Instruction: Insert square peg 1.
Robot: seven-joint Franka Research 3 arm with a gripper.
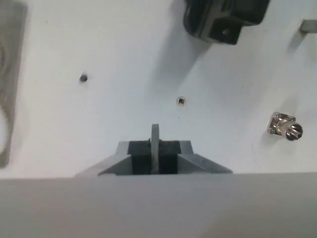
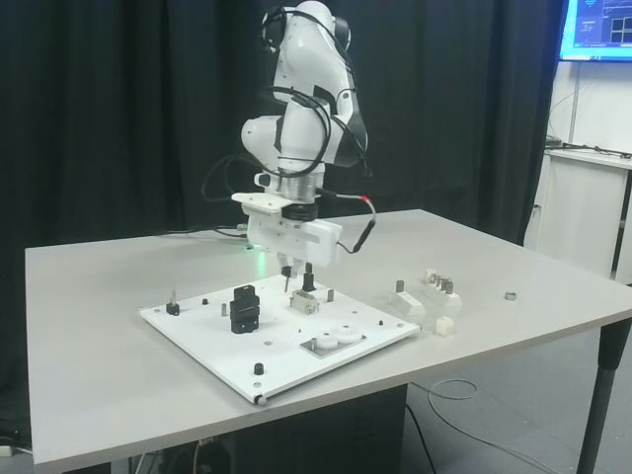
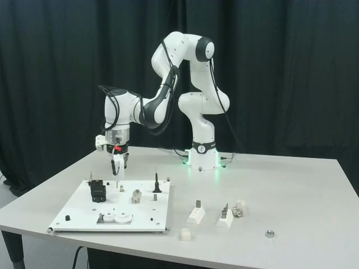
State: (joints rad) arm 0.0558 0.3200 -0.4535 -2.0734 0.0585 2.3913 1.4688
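1. White and seven-jointed, our arm (image 3: 168, 95) is bolted on the grey table (image 3: 291, 190) and reaches over the flat white board (image 2: 197, 331) that lies on it.
2. We see the gripper (image 1: 155, 148) hanging above the board, apart from it, its two grey fingers (image 1: 124, 158) pressed onto a thin grey square peg (image 1: 155, 136) that stands upright between them, tip downward.
3. In the first room view the peg (image 2: 286, 278) hangs clear of the board, between the black block-shaped fixture (image 2: 244, 308) and the small grey metal connector (image 2: 305, 299).
4. The wrist view shows bare white board below the peg's tip, with a small square hole (image 1: 181, 101) near it and a dark round screw hole (image 1: 83, 77) farther off.
5. The grey metal connector with a flange (image 1: 286, 127) sits off to one side of the wrist view; the black fixture (image 1: 223, 17) lies at its edge.
6. Two white round discs (image 3: 115, 217) rest in a grey tray at the board's near edge in the second room view.
7. Off the board, white peg holders (image 3: 196, 214) stand on the table, well apart from the gripper.
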